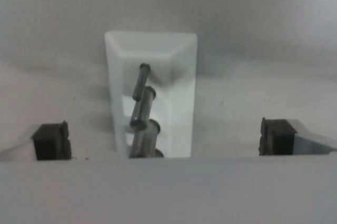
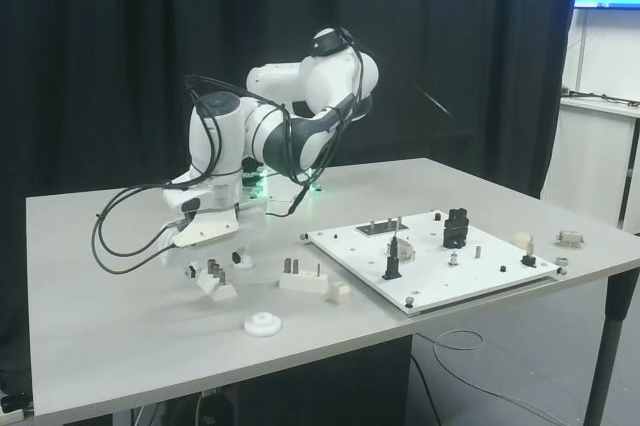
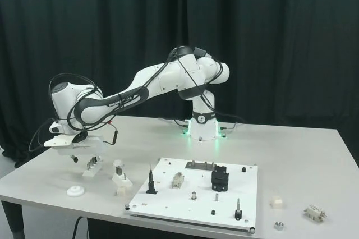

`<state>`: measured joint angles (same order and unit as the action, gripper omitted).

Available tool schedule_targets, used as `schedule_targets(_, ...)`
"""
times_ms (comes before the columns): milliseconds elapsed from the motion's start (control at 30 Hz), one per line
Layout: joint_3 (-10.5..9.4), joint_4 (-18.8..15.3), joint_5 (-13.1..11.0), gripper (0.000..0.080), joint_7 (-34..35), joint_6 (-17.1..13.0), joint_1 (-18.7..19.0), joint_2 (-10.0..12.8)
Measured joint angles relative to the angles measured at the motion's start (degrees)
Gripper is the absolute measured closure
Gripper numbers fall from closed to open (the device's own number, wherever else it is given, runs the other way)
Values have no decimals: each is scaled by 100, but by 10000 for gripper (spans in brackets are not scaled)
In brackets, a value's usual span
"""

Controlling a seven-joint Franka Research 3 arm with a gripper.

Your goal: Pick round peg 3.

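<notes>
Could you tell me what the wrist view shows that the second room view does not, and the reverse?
Only the wrist view shows the round pegs one by one, leaning in a row inside the white holder, with both black fingertips spread wide on either side. Only the second room view shows the whole white arm, the white board of parts, the white disc and the black curtain. Both show the gripper above that holder on the grey table.

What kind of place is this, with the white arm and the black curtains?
Probably a robotics lab or test cell: a white robot arm bolted to a grey table, black curtains behind, and a white board of small parts for assembly practice.
</notes>
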<state>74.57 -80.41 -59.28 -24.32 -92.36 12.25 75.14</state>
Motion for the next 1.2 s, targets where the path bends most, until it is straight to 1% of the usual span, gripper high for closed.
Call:
schedule_targets(333, -170, -75, 173, 3, 206, 12, -34, -4)
schedule_targets(600, -259, -91, 292, 3, 359, 11, -37, -33)
schedule_targets(633, -274, -95, 318, 108, 388, 11, -37, -47)
schedule_targets(800, -316, -99, 420, 108, 595, 8, -33, -101)
schedule_targets(833, -317, -99, 426, 302, 607, 8, -32, -107)
schedule_targets(1000, -317, -99, 457, 302, 627, 17, -19, -136)
schedule_targets(1033, -317, -99, 459, 502, 633, 20, -17, -139)
schedule_targets(1167, -316, -99, 463, 502, 651, 35, -3, -149)
schedule_targets(1200, -315, -99, 465, 682, 656, 38, 1, -150)
